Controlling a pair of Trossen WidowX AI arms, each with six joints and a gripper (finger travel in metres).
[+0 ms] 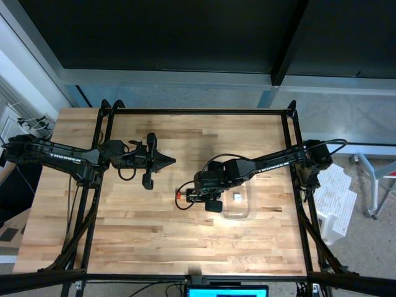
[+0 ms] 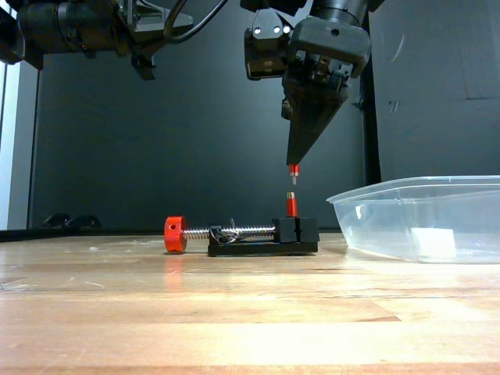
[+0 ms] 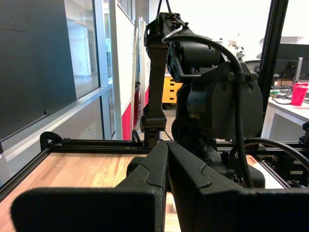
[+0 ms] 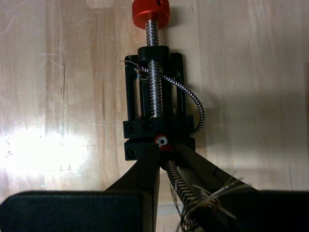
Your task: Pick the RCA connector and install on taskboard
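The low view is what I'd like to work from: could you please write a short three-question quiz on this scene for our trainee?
1. True or false: the RCA connector, held in the right gripper above the taskboard, already touches the board's upright red stub.
2. What lies in the clear tray? A) a small whitish piece B) a red knob C) a braided cable
3. Fill in: the left gripper, parked over the table to the left of the board, has its fingers ____.
Key: 1 false, a gap shows between them; 2 A; 3 shut.
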